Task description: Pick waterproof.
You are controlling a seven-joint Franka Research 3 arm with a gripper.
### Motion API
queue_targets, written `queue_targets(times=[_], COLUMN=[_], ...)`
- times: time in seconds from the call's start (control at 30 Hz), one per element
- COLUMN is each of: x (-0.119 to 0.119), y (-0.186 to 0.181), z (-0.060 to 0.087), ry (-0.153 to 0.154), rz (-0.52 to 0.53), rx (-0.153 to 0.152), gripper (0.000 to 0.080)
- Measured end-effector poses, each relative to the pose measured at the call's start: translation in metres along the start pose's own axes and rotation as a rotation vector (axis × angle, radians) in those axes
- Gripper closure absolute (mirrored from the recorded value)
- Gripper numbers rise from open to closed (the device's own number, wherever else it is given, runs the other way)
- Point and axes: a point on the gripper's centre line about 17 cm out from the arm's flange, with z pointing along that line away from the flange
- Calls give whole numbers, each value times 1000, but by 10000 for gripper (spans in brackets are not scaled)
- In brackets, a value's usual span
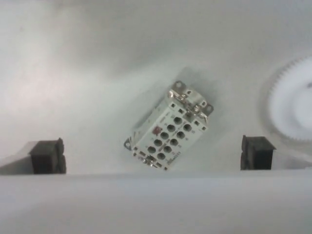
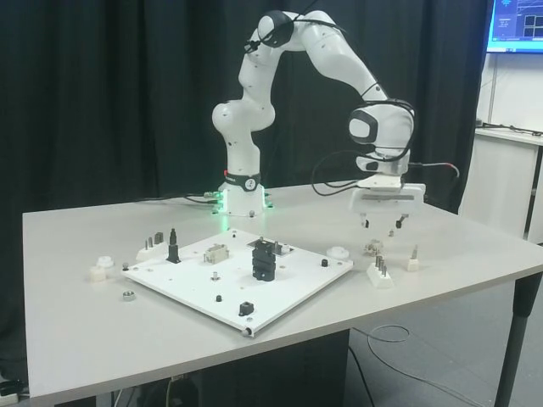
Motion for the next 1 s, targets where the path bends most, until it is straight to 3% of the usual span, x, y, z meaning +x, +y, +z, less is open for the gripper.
queue_targets(times=[0.53,1.0], x=[-6,-3], y=[-5,-4], z=[-3,9], ry=[19,65], rz=[-518,-745], rx=[-26,-17], gripper=[3,3])
